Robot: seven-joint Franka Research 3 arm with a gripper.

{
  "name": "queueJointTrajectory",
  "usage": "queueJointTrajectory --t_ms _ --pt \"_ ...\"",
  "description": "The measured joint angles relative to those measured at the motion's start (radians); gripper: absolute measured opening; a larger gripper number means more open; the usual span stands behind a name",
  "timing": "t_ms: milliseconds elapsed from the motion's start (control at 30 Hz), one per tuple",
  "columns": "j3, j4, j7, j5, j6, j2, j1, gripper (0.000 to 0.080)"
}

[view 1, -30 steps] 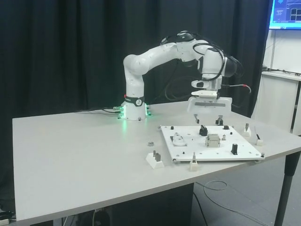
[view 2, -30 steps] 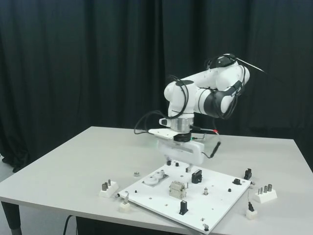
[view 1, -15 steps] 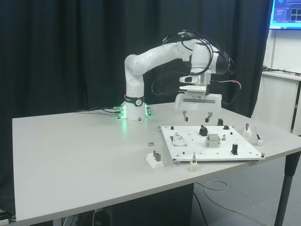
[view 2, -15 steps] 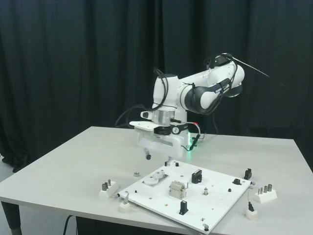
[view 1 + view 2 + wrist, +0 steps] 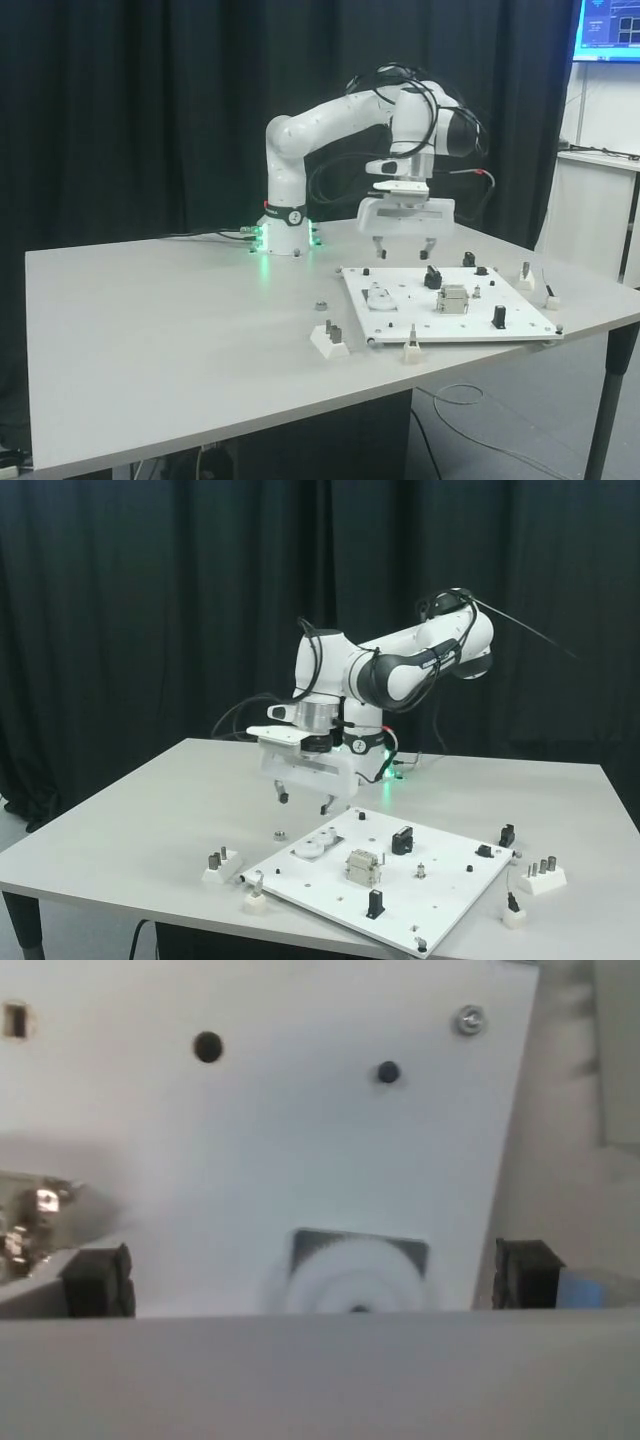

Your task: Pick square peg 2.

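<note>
Two fingers stand wide apart and hold nothing, so the pick is not yet begun. On the grey table (image 5: 150, 330) lies the white board (image 5: 455, 325), and the white arm (image 5: 320, 115) reaches over the board's edge nearest its base. The gripper (image 5: 401, 254) hangs there, well above the surface and pointing straight down.

Square peg 2 is, as I judge it, one of the dark pegs (image 5: 331, 331) upright in the small white holder (image 5: 328, 346) just beside the board's far corner; which of them I cannot tell. That holder lies off the board, farther from the base and lower than the gripper. The pegs' long axis is vertical, which favours a descent from straight above.
</note>
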Motion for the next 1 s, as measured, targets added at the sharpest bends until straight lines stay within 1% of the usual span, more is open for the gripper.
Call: queueJointTrajectory --t_ms 200,500,733,1000 --pt "-0.005 -0.014 -0.082 0.0 -0.002 0.0 -0.011 0.08" --pt "-0.01 -0.023 -0.185 0.0 -0.02 0.0 -0.045 0.08" --pt "-0.011 -0.029 -0.269 0.0 -0.024 0.0 -0.084 0.08" --pt "-0.011 -0.028 -0.354 0.003 -0.04 0.0 -0.143 0.08"
